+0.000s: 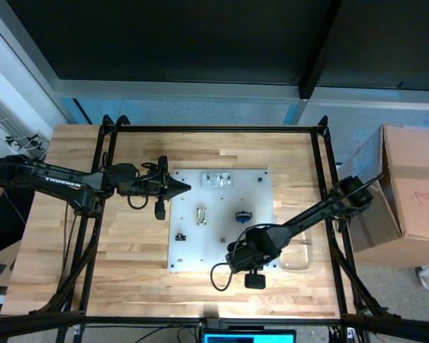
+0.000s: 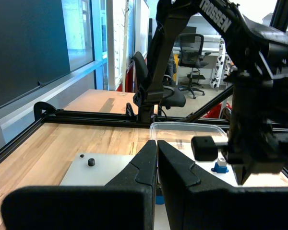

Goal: Unfasten the M12 nut and place it in the container

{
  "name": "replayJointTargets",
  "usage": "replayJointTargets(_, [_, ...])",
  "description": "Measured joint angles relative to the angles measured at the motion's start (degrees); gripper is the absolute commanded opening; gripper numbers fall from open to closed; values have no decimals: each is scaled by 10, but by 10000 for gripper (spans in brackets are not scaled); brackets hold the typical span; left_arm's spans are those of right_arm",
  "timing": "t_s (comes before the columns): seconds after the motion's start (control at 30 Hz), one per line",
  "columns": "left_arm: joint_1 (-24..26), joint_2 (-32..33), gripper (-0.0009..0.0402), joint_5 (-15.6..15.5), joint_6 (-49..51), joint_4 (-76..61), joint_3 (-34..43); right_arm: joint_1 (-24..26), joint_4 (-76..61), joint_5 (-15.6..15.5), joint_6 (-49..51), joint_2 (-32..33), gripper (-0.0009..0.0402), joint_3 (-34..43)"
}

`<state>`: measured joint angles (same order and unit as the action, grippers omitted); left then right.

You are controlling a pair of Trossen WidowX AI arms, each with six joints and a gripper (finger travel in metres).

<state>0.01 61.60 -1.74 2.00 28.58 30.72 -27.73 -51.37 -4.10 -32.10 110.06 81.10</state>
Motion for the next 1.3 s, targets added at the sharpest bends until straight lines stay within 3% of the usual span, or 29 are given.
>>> replayJointTargets(0.27, [0,0,0,0,0,0,0,-3,20,1,-2,10,0,0])
replayJointTargets(0.43, [0,0,0,0,0,0,0,-3,10,30,0,10,0,0])
replayJointTargets(0.97, [0,0,0,0,0,0,0,2,-9,37,14,10,0,-1])
replayJointTargets(1.0, [0,0,0,0,0,0,0,2,-16,58,18,10,0,-1])
replayJointTargets(1.07, [0,0,0,0,0,0,0,1,-42,156,-5,4,0,-1])
replayJointTargets(1.13, [0,0,0,0,0,0,0,3,-67,205,-17,-6,0,-1])
replayJointTargets(1.2, [0,0,0,0,0,0,0,4,-77,212,-18,-14,0,-1])
replayJointTargets(1.3, [0,0,0,0,0,0,0,1,-82,195,-19,-16,0,-1])
